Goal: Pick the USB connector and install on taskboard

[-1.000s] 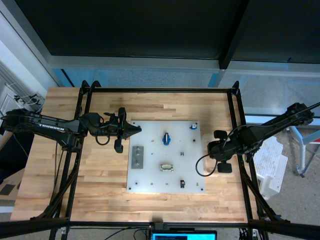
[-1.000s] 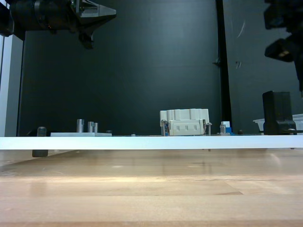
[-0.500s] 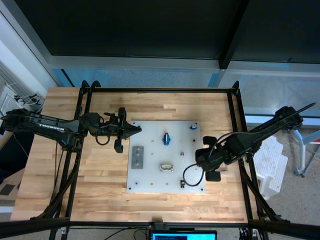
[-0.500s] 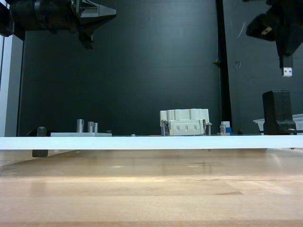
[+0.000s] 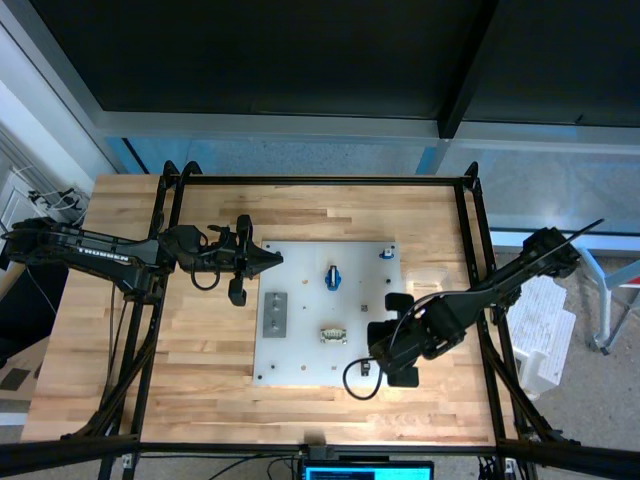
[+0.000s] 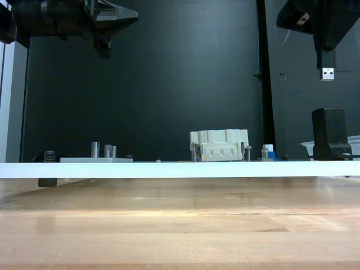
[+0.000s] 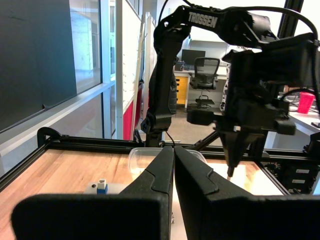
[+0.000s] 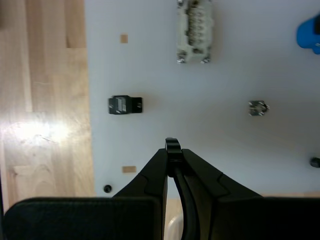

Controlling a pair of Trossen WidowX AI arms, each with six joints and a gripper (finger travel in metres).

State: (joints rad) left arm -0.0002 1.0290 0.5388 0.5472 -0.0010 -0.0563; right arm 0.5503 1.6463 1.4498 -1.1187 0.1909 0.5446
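Note:
My right gripper (image 8: pixel 171 150) is shut on the USB connector (image 8: pixel 171 145), a small black plug whose metal tip (image 6: pixel 326 73) points down. It hangs above the white taskboard (image 5: pixel 300 345), over the near right part. A black socket block (image 8: pixel 125 104) stands on the board close by, and in the low view the plug's tip hovers just above that socket block (image 6: pixel 329 135). In the high view the right gripper (image 5: pixel 385 350) hides the plug. My left gripper (image 5: pixel 272 258) is shut on nothing and held high over the board's far left corner.
On the taskboard stand a beige multi-pin connector (image 5: pixel 334 335), a grey block (image 5: pixel 274 313) and a blue part (image 5: pixel 333 277). A black cable loop (image 5: pixel 358 382) hangs from the right arm. A clear plastic tray (image 5: pixel 545 330) sits off the table's right edge.
The right arm has swung left and toward the near edge, carrying the plug from beside the board to over its near right part. The left arm has not moved.

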